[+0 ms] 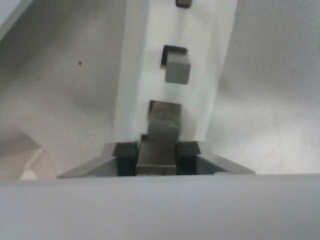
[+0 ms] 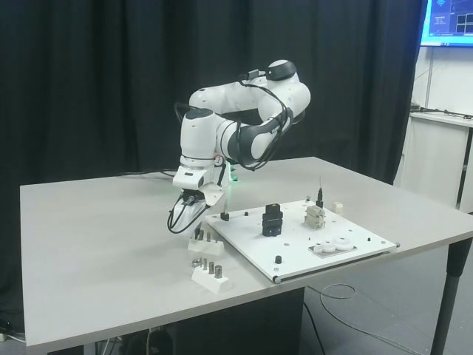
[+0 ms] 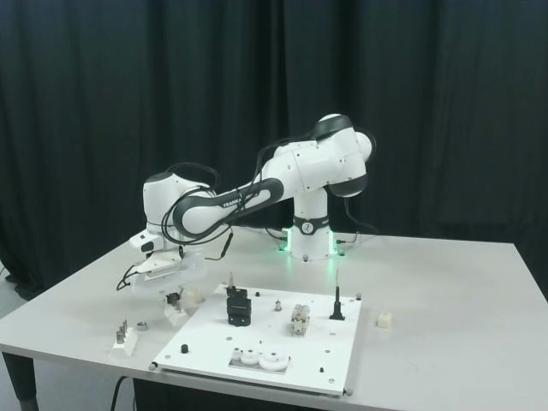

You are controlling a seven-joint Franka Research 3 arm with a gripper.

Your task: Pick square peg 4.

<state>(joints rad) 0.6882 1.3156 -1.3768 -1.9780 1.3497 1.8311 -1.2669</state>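
Observation:
In the wrist view a grey square peg [image 1: 162, 125] stands between my gripper's [image 1: 156, 154] black fingers [image 1: 126, 156], which are shut on its sides. It sits at the near end of a long white peg holder [image 1: 135, 75]. Another square peg [image 1: 176, 69] stands in the slot beyond it, and a third [image 1: 183, 3] shows at the far end. In the first room view the gripper [image 2: 196, 220] hangs just over this holder [image 2: 201, 242], left of the white board. The second room view shows the gripper [image 3: 174, 296] low over the holder [image 3: 177, 315].
A second white holder [image 2: 211, 275] with several pegs lies nearer the table's front edge. The white assembly board [image 2: 295, 248] to the right carries a black block [image 2: 272, 220], a small upright fixture [image 2: 315, 214] and white gears [image 2: 332, 246]. A small white cube [image 3: 384, 321] sits beside the board.

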